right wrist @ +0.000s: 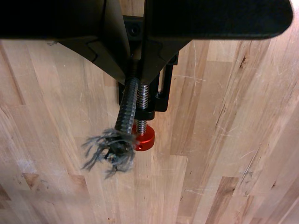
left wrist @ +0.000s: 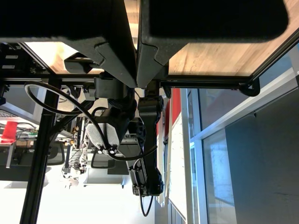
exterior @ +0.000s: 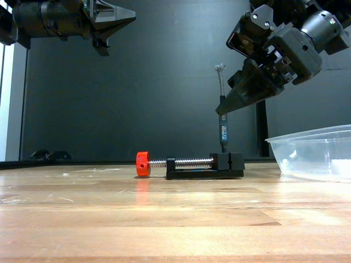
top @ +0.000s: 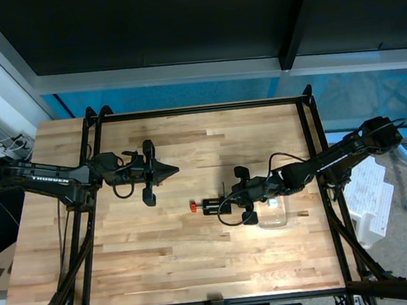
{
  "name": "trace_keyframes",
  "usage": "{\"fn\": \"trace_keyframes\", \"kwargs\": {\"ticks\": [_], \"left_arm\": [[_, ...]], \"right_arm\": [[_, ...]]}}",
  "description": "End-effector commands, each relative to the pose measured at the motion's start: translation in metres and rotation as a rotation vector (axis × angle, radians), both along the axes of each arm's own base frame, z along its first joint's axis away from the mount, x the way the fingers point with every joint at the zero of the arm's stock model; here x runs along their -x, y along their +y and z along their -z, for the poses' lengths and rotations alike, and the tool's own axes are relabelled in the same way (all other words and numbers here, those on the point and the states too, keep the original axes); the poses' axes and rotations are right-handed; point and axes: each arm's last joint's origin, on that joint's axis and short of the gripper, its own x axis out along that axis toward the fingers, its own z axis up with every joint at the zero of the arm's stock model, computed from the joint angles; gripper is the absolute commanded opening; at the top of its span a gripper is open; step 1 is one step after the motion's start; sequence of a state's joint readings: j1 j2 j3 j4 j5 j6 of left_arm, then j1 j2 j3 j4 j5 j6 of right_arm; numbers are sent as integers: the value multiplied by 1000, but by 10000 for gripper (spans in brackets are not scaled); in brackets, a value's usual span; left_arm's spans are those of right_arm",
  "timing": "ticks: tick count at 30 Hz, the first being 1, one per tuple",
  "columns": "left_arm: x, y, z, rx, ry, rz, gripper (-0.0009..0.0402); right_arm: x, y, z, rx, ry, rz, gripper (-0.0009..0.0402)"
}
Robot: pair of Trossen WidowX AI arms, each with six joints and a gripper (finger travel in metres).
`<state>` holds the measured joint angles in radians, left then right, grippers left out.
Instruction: Pick the usb-c connector and install on the hub
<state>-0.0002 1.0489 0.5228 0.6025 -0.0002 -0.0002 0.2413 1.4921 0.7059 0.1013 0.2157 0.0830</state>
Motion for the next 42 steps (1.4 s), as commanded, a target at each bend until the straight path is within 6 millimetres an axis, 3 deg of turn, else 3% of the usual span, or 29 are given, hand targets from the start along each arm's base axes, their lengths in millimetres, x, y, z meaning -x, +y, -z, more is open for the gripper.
{"fn": "trace_keyframes", "kwargs": {"ticks": [1, 14, 30, 42], "left_arm": [[0, 0, 0, 0, 0, 0, 0], [0, 0, 0, 0, 0, 0, 0], [0, 0, 0, 0, 0, 0, 0], [0, 0, 0, 0, 0, 0, 0]], "right_arm": [[1, 0, 1, 0, 12, 0, 0], [0, 0, -7, -4, -8, -1, 10], [-2, 0, -17, 3, -24, -8, 123], [14, -4, -55, 26, 72, -3, 153]]}}
